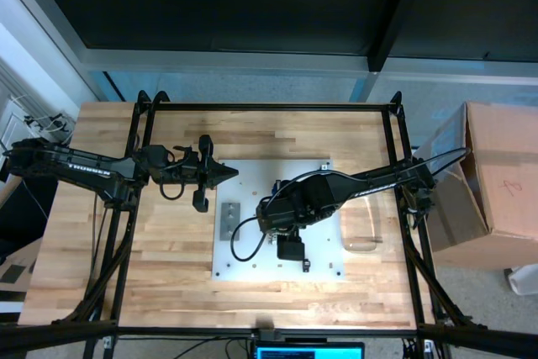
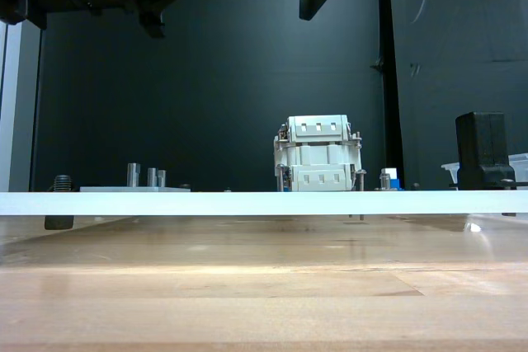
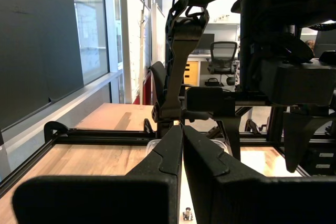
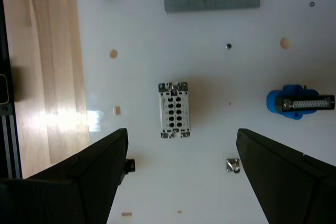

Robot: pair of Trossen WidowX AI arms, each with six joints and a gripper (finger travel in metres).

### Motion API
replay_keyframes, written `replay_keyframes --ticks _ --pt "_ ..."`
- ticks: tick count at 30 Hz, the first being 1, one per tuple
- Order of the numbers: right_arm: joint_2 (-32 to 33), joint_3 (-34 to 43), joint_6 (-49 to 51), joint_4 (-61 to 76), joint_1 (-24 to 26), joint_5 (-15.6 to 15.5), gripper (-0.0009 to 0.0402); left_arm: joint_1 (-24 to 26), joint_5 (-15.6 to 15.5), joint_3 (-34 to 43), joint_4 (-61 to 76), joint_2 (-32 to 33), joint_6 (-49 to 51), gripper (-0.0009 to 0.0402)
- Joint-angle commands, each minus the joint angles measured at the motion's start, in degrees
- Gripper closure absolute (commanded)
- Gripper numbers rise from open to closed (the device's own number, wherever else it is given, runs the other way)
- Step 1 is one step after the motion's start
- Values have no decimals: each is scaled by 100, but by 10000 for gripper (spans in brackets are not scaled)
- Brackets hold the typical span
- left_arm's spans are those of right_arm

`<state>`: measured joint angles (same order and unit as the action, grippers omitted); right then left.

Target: Remove the HAN10E connector from the taskboard and place in the container

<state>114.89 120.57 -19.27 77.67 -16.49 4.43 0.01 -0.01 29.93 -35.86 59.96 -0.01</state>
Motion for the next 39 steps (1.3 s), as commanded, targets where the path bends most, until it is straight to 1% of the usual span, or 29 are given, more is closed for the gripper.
replay_keyframes --ticks 1,23,37,39 --pt "79 -11 2 -55 0 0 102 -2 2 2 4 2 0 393" --pt "584 -11 68 -396 63 4 102 0 0 2 85 2 0 393" --pt "1139 -11 70 -831 76 0 102 0 0 2 131 15 0 393" --pt "1226 -11 76 -894 87 -94 102 0 0 2 129 15 0 393"
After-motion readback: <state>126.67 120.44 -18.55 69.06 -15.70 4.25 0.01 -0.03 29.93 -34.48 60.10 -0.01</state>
